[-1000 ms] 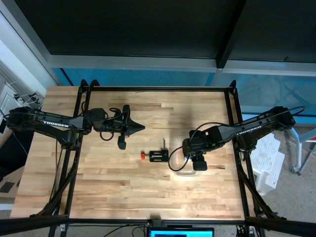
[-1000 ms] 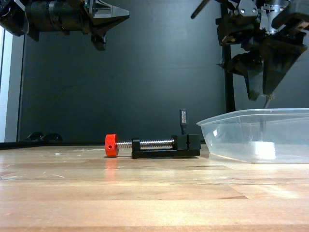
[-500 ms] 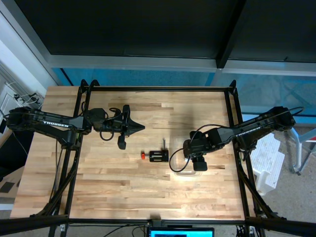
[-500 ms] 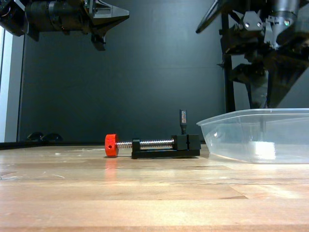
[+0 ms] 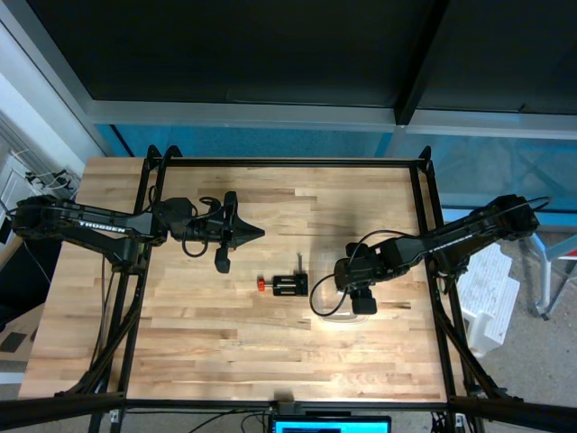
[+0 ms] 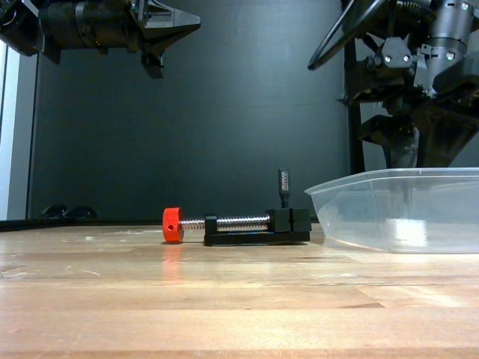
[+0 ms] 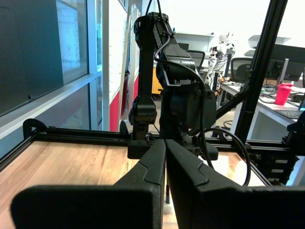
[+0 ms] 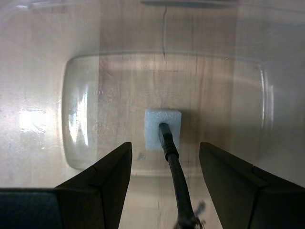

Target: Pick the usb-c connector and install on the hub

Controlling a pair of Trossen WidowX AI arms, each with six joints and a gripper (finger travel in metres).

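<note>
Surface was a butcher-block wooden table (image 5: pixel 225 343) inside a black frame (image 5: pixel 288 162). There was a dark wall behind it in the low view, blue-tinted glass past the far edge, and a lit screen (image 5: pixel 331 424) at the near edge. The left wrist view looked out on an office with windows, desks and chairs. Near table centre a small black vise (image 6: pixel 292 222) with a red knob (image 6: pixel 173 224) lay flat, with a thin dark part (image 6: pixel 283 183) clamped upright in it. Just right of it sat a clear plastic container (image 6: pixel 337 217) on the wood.

The usb-c connector (image 8: pixel 165 133) was inside that container, plug end stuck down into a white foam block (image 8: pixel 152 119) on the container floor. Its long axis was roughly vertical: tip pointed down at the table, black cable (image 8: pixel 177 186) rising from it toward the wrist camera. Through the container wall in the low view it read as a thin upright line over the block. It was not held and was clear of the vise.

Your right gripper (image 8: pixel 164 144) was down over the container, fingers (image 8: pixel 102 176) spread wide, one each side of the cable, not touching it, gripping nothing. Your left gripper (image 7: pixel 165 143) hung high over the table's left half, well apart from vise and container. It pointed toward the right arm, fingers pressed together on nothing.
</note>
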